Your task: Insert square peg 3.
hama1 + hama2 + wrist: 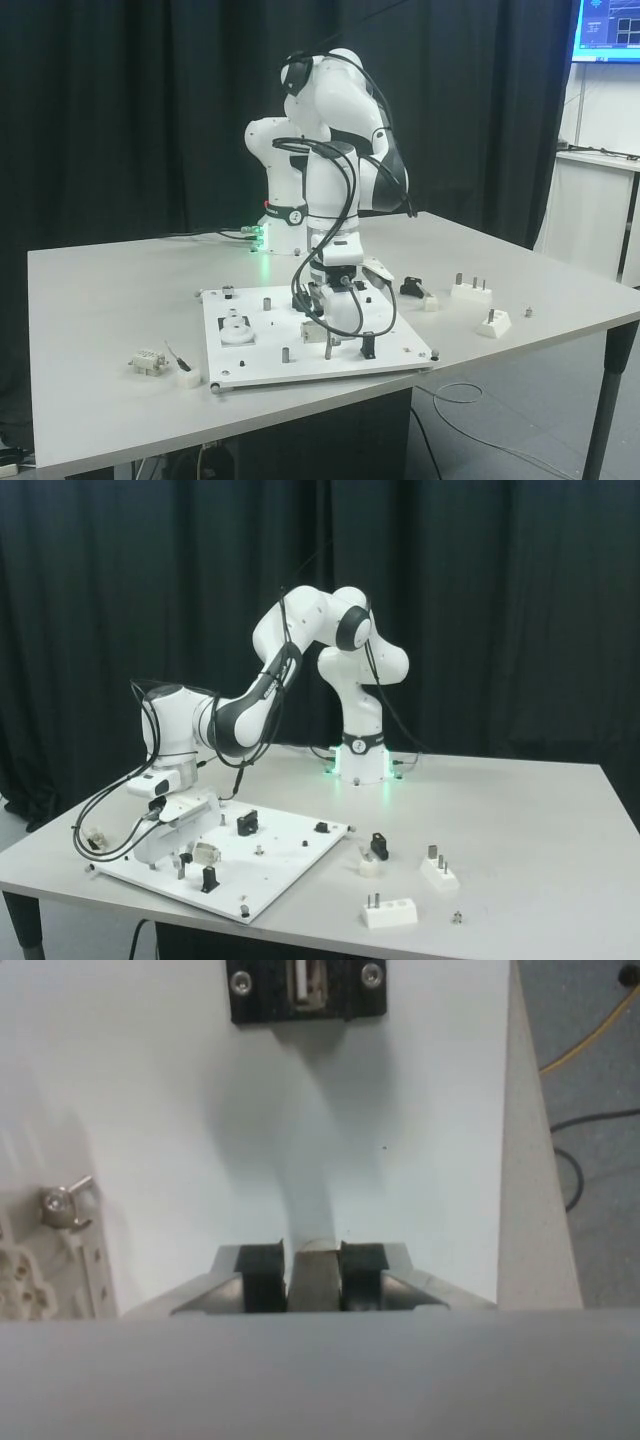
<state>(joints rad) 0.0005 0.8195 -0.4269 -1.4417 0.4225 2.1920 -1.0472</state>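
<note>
2 room views oppose; wrist looks down.

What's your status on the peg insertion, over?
Gripper shut on square peg, above the white board. Black fixture ahead on the board. Nothing between the fingers and the board surface.

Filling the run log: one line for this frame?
gripper: shut on peg | above white board | black socket block ahead | peg not inserted

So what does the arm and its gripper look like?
The arm is white with rounded segments and black joint bands, black cables looping along it, and a green light at its base. The gripper has two black finger pads on grey metal fingers.
</note>
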